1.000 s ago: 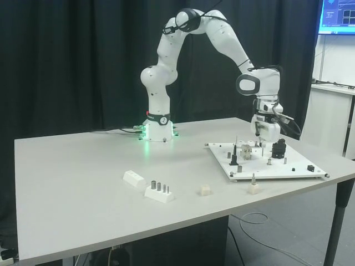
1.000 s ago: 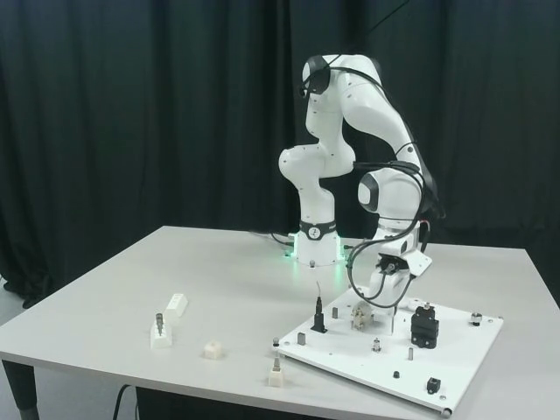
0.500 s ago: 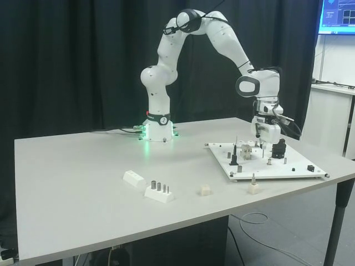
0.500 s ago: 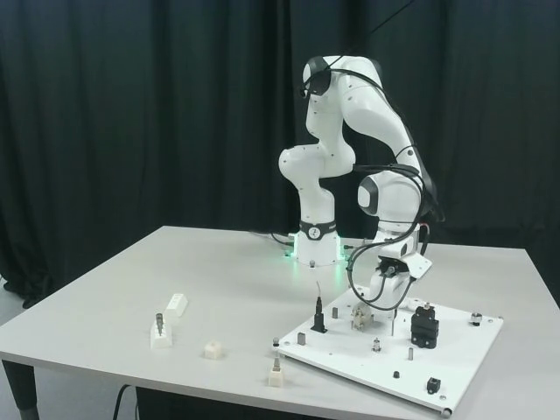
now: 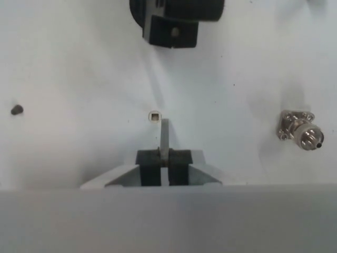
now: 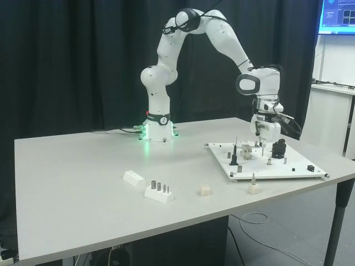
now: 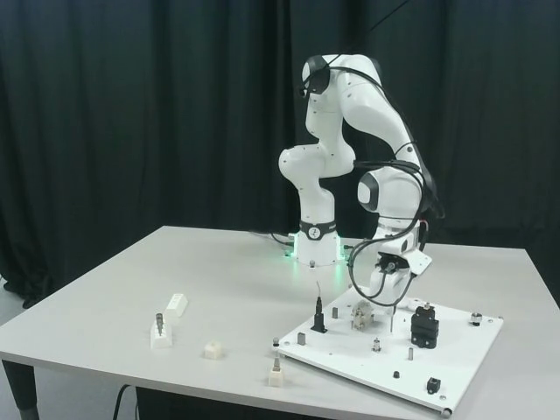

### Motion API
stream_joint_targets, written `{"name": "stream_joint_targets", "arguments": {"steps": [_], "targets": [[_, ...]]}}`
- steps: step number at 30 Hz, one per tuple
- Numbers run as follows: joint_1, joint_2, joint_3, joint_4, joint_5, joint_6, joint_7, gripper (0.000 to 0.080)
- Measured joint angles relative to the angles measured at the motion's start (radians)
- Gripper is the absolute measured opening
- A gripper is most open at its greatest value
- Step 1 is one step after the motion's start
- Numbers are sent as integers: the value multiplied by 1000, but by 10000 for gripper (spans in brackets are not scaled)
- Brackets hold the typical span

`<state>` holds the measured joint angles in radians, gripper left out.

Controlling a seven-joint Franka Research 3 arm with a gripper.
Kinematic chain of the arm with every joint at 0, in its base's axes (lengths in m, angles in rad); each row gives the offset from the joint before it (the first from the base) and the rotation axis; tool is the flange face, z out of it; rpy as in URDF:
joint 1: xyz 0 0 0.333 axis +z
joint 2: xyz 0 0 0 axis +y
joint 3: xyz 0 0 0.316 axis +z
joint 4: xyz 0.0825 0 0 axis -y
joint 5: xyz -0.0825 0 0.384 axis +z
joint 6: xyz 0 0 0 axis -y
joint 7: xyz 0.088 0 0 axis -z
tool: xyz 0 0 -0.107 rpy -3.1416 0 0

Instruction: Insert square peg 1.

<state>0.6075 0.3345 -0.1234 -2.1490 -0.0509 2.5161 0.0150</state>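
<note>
Square peg (image 5: 165, 134) in pincer (image 5: 164, 167) beside hole (image 5: 154, 116).

Arm (image 6: 222, 39): showing white, with black joint rings and black cables. Base light (image 6: 145, 132): glowing green. Bench (image 6: 83, 183): showing plain grey. Board (image 7: 455, 350): showing white, unpatterned. Square peg (image 5: 164, 138): appearing grey. Pincer (image 5: 164, 167): fingertip pads showing black. Block on the board (image 7: 424, 326): showing black. Holder blocks (image 6: 159, 194) on the bench: showing white, carrying grey pegs. Curtain (image 7: 131, 114): hanging black, in plain folds.
</note>
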Motion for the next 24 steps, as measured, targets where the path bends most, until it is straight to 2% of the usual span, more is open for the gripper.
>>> {"name": "stream_joint_targets", "arguments": {"steps": [15,24], "targets": [[0,-3,-1,-9,-8,-9,0,27],[1,-2,1,-21,-9,8,0,27]]}}
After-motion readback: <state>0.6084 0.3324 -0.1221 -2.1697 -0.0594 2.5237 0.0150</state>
